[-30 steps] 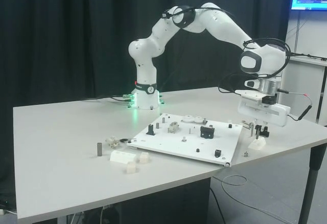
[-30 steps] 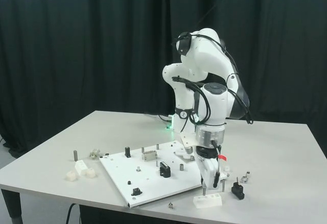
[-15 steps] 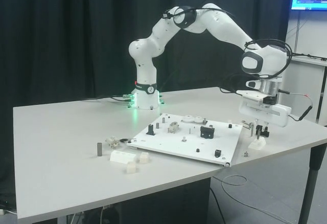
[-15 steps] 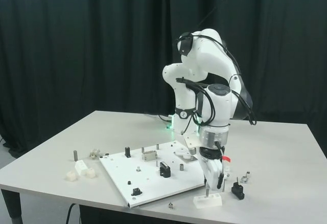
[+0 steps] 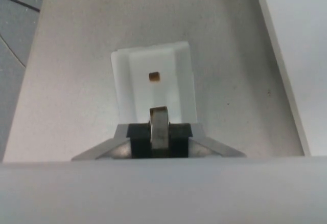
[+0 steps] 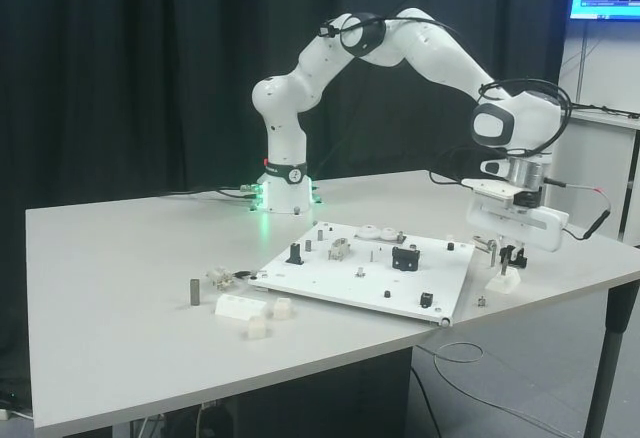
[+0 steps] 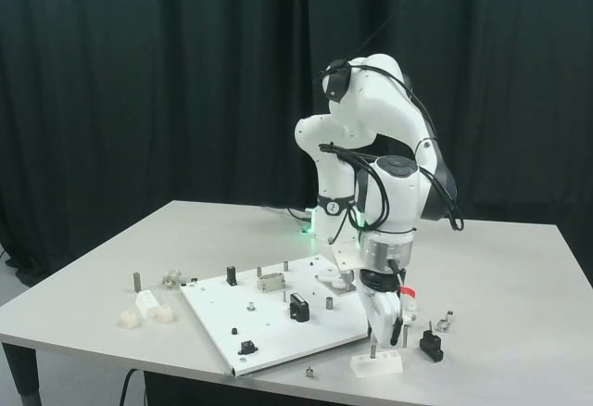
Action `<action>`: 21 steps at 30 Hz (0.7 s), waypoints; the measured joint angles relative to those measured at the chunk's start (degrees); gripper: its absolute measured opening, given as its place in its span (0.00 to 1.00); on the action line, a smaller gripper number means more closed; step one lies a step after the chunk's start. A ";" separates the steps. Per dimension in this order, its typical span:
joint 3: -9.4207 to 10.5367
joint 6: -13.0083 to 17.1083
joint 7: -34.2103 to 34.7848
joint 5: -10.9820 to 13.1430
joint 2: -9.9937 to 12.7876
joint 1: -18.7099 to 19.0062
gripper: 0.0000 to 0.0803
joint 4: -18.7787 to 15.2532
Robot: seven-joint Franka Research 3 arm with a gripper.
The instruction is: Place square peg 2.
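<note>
Pincer (image 5: 159,132) of the white arm grips a small grey metal square peg (image 5: 159,126) upright, directly above a white plastic block (image 5: 155,83) with a square hole (image 5: 153,75), beside the white assembly board (image 6: 370,275) on the grey worktop (image 6: 120,258).

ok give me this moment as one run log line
phase: placing | pincer: shut on square peg | peg: upright above white holder block | square hole: unfilled | block: on grey table beside white board

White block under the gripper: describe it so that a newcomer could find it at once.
Find the white board on the grey table. Just off its near corner, below the gripper, lies the white block. Unlike the other white blocks, it has a small square hole on top.
</note>
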 joint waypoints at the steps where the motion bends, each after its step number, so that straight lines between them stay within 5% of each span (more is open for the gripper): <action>1: 0.00 0.02 0.05 0.02 0.04 0.05 0.08 0.00; 20: -0.25 0.84 0.08 -0.18 1.07 0.84 0.08 0.17; 21: -0.36 0.81 0.08 -0.20 1.07 0.90 0.30 0.29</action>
